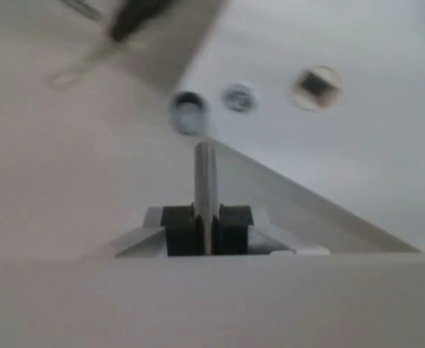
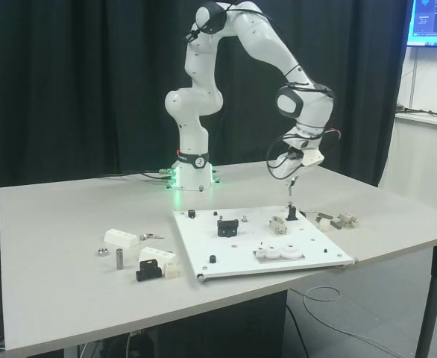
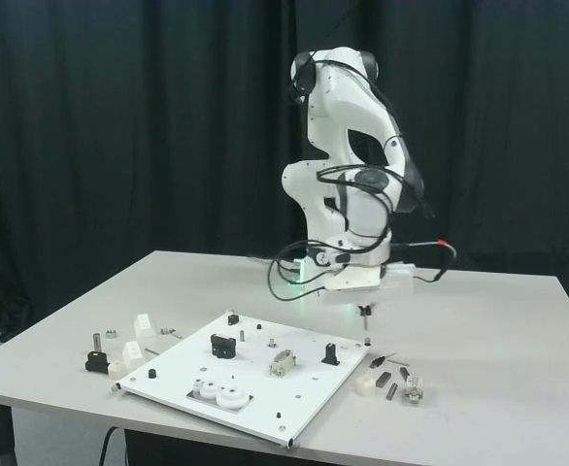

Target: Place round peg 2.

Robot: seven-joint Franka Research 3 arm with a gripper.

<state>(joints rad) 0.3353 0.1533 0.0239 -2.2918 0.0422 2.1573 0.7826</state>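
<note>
- Peg (image 1: 205,190) sitting nearest the wrist lens, clenched between gripper (image 1: 206,226) fingers, hanging above the board (image 2: 226,250) corner.
- Holes (image 1: 188,112) lying ahead, not under the tip.
- Risks: peg descending off-centre and jamming on a rim, or slipping in the pinch.

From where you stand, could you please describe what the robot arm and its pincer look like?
The arm is white with rounded, bulging segments and black rings at the joints. Black cables loop along its lower part. Its base glows green on the grey table. The pincer has two black fingers set in a pale grey mount.
</note>
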